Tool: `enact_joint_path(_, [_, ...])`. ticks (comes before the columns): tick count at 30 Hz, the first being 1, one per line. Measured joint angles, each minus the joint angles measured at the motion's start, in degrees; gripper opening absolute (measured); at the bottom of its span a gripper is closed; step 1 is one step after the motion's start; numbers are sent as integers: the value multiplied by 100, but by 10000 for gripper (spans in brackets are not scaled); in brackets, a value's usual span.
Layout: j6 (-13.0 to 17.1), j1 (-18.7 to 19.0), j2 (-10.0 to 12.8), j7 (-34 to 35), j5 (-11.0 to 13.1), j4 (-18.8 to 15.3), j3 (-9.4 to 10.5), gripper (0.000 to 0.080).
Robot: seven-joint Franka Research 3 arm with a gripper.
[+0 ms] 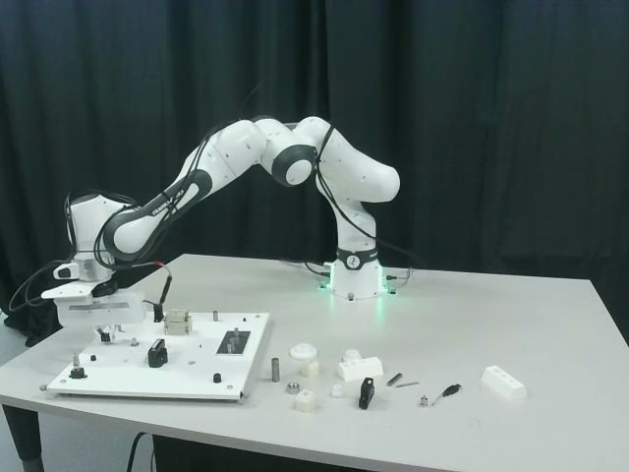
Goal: Remove round peg 1.
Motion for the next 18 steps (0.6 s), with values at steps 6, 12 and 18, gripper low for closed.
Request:
enact_joint_path(6, [-250, 9, -4, 7, -3, 138, -92, 34])
enact_joint_path(12, [-546, 27, -48, 9, -4, 268, -215, 33])
enact_joint_path(18, [-816, 43, -80, 9, -4, 411, -340, 33])
